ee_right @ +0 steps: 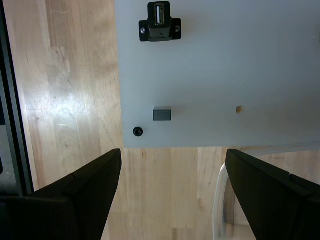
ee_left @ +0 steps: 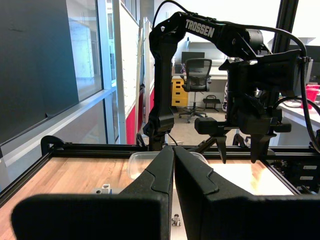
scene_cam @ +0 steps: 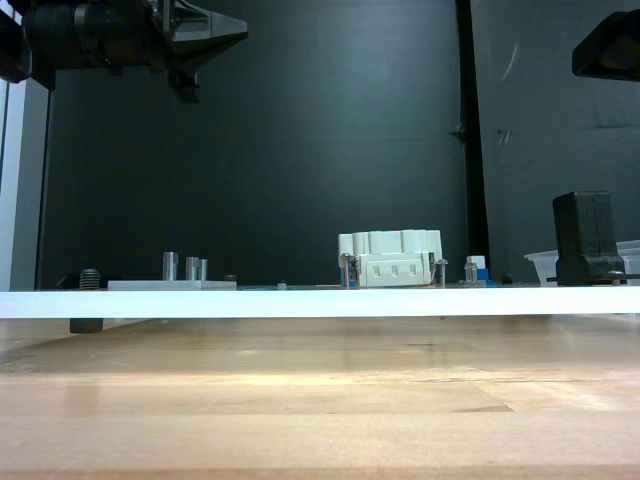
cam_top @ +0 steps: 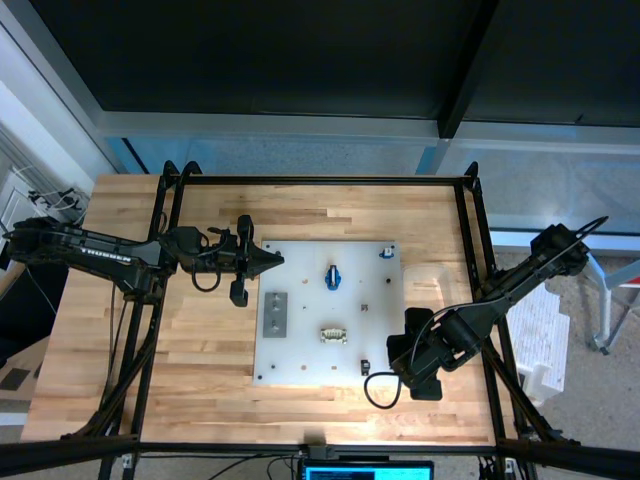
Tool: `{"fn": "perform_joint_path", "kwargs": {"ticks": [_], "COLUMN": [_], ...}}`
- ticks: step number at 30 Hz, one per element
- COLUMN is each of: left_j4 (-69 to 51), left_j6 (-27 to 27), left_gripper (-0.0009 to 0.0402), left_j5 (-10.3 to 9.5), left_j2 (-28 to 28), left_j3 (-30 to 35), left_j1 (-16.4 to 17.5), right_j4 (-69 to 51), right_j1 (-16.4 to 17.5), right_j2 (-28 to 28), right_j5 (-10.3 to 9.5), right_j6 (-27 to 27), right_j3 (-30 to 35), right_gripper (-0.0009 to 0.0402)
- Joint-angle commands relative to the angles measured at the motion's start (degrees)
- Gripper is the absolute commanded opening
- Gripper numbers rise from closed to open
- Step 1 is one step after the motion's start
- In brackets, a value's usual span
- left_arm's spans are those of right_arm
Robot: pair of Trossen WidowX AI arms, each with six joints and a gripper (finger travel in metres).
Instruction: Pick the 16mm bar and install on taskboard
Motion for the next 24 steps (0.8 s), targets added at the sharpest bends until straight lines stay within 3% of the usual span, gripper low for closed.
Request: {"fn": "perform_joint_path", "kwargs": {"ticks": [1,10,24], "left_j4": [0.0,0.0,0.0], "left_j6": [0.0,0.0,0.0], "left_gripper": [0.0000,0.0000,0.0000], "left_j5": [0.00,0.00,0.00], "left_j2": [0.0,0.0,0.0], "left_j3": [0.0,0.0,0.0], "left_j1": [0.0,0.0,0.0], "right_j4": [0.0,0.1,1.4], "right_j1": [-0.2,-2.7,-16.5], "right_j2": [0.0,-0.2,-2.5], "right_j5": [-0.33,-0.07,0.04], "right_j6": [0.0,-2.2,-15.2], "right_j3": [0.0,0.0,0.0], "right_gripper": [0.0284,0.0226,0.0106]}}
